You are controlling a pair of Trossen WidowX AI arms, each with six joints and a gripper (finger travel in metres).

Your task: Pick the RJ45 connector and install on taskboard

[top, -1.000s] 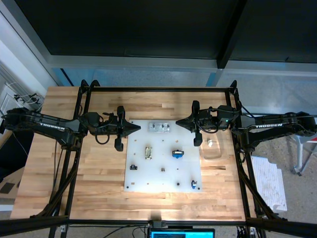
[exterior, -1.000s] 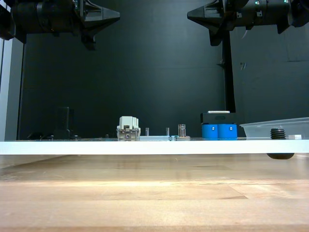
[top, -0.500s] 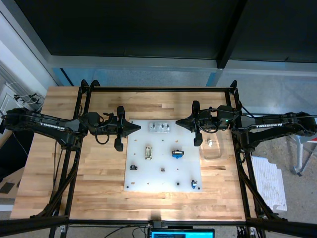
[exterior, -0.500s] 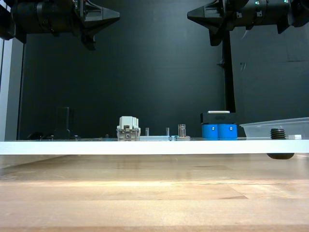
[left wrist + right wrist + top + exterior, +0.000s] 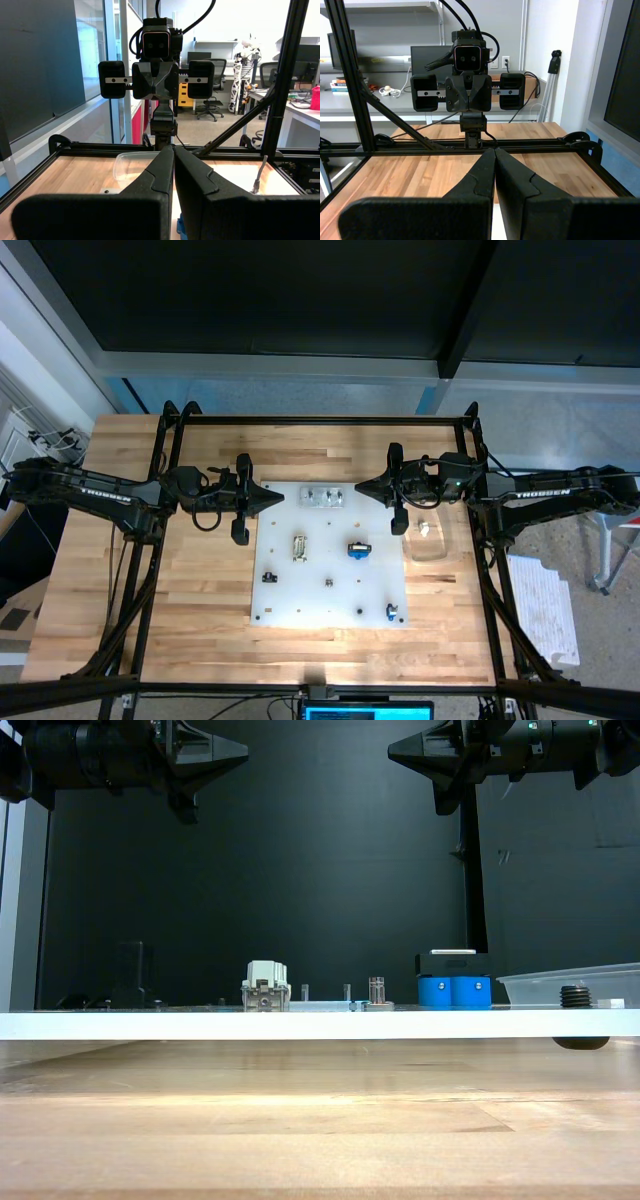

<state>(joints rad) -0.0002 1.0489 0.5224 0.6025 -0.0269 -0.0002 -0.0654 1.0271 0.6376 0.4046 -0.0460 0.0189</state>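
The connector is not showing clearly; the jack (image 5: pixel 392 613) at the board's (image 5: pixel 300 610) near right corner is looking white-topped, perhaps empty. Left gripper (image 5: pixel 278 497) and right gripper (image 5: pixel 362 487) are hovering above its far edge, fingers together

From my end I just see a butcher-block table (image 5: pixel 200 620), a black frame (image 5: pixel 320 421) around it, and a lit screen (image 5: pixel 368 711) at its near edge.
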